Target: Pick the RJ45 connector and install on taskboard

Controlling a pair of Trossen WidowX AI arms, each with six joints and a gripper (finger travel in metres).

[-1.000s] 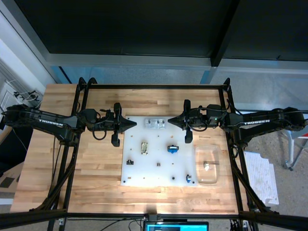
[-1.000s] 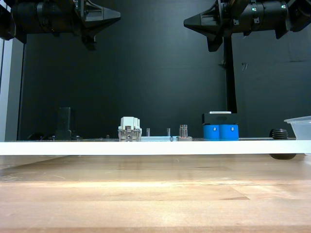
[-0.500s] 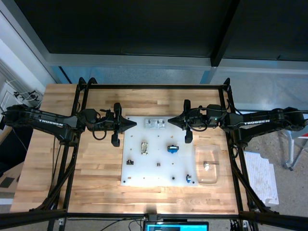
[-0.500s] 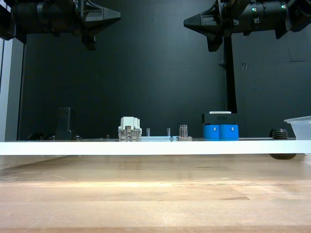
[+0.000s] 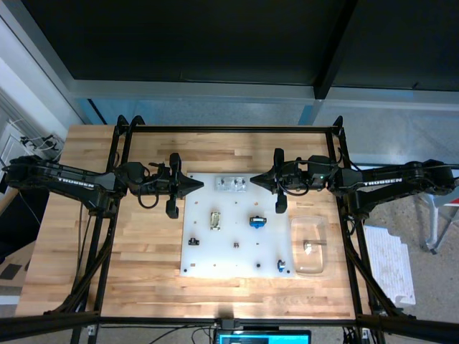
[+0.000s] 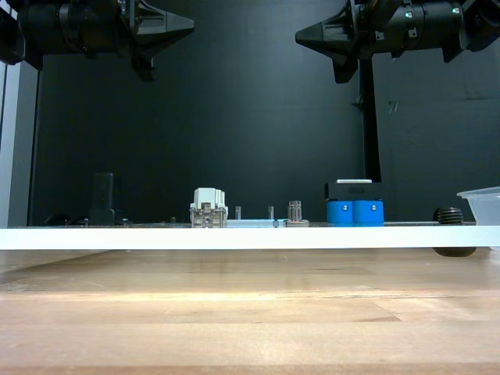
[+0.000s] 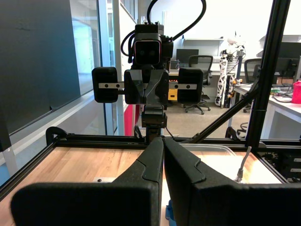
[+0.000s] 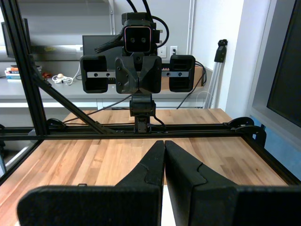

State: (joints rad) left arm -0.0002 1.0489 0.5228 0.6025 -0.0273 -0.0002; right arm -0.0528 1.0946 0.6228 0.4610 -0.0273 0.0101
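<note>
Parked high above flat white taskboard (image 5: 222, 261), clear of parts: black left gripper (image 5: 201, 185), black right gripper (image 5: 252, 179), both clenched empty.

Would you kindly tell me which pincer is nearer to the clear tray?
Right. The right pincer hangs over the white board at its far edge, right of centre, toward the clear tray; the left pincer hangs over the board's far left corner, farther away.

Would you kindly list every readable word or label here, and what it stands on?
"TROSSEN": left arm; left tool, shut, high by the taskboard, far left corner.
"TROSSEN": right arm; right tool, shut, high by its far right corner.
Screen text: too small to read.
</note>
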